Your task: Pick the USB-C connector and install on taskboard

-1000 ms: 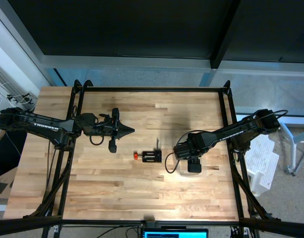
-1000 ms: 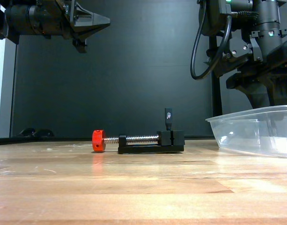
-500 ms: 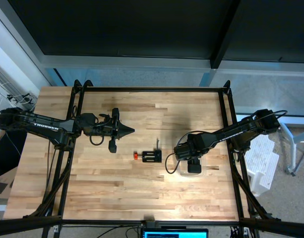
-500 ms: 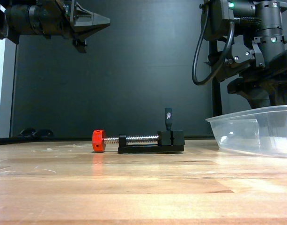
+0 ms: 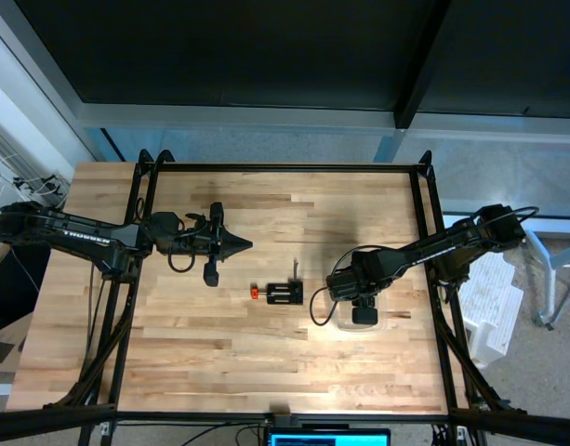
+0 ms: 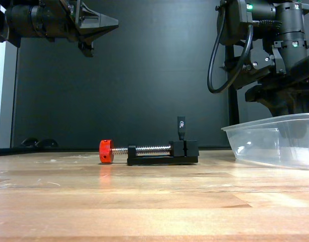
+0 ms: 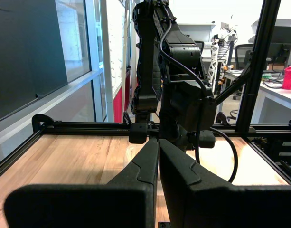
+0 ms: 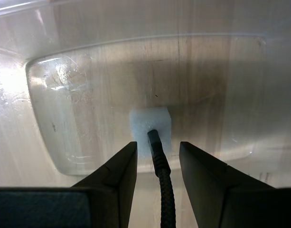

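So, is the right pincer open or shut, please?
Open: the right pincer, over the tray, shows gaps beside the USB-C connector. The left pincer is shut, parked high.

USB-C connector [image 8: 154,139]: cable [image 8: 167,199] end offscreen

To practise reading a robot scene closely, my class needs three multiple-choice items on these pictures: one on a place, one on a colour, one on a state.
1. The right gripper is over: A) the clear tray; B) a metal bowl; C) a drawer.
2. The taskboard has a knob that is: A) blue; B) red-orange; C) white.
3. The left gripper, raised at the left of the table, has its fingers: A) spread wide; B) around a bolt; C) shut together.
Answers: A, its open fingers flank the USB-C connector above the tray floor; B, plain in the low view; C, its wrist view shows no gap.
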You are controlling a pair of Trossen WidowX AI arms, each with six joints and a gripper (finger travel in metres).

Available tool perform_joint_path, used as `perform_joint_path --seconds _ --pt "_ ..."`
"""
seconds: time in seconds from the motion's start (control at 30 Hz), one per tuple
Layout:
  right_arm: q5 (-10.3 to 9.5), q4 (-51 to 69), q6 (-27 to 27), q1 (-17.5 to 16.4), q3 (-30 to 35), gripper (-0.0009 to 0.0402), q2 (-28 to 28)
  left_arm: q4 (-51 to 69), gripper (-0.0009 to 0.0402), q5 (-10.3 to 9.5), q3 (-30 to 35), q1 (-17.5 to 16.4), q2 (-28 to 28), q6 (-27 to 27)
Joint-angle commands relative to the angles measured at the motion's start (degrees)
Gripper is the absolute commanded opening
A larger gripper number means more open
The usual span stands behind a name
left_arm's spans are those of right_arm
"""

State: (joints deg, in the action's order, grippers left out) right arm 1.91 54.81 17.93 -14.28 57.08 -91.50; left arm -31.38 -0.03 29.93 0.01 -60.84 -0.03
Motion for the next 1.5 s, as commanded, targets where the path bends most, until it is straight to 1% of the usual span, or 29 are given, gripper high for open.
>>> perform_joint_path --seconds 0.03,0.4,0.67,0.9,1.23,1.5 --pt "0.0 -0.13 0.04 0.0 0.04 0.0105 0.02 0.0 0.0 0.0 0.02 0.0 -0.02 0.0" --pt "0.0 -0.07 0.02 0.0 0.04 0.0054 0.24 0.0 0.0 0.0 0.02 -0.02 -0.02 0.0" --pt "0.0 -0.04 -0.39 -0.02 0.04 -0.0001 0.28 0.0 0.0 0.0 0.02 -0.02 -0.02 0.0" --pt "0.0 -0.04 -0.39 -0.02 0.04 0.0 0.35 0.0 0.0 0.0 0.02 0.0 -0.02 0.0" --pt "-0.02 0.74 -0.2 -0.02 0.13 0.0 2.1 0.0 0.0 0.0 0.02 0.0 -0.02 0.0" --pt "0.0 4.7 -0.2 0.02 3.08 0.0 4.13 0.0 0.0 0.0 0.02 0.0 -0.02 0.0"
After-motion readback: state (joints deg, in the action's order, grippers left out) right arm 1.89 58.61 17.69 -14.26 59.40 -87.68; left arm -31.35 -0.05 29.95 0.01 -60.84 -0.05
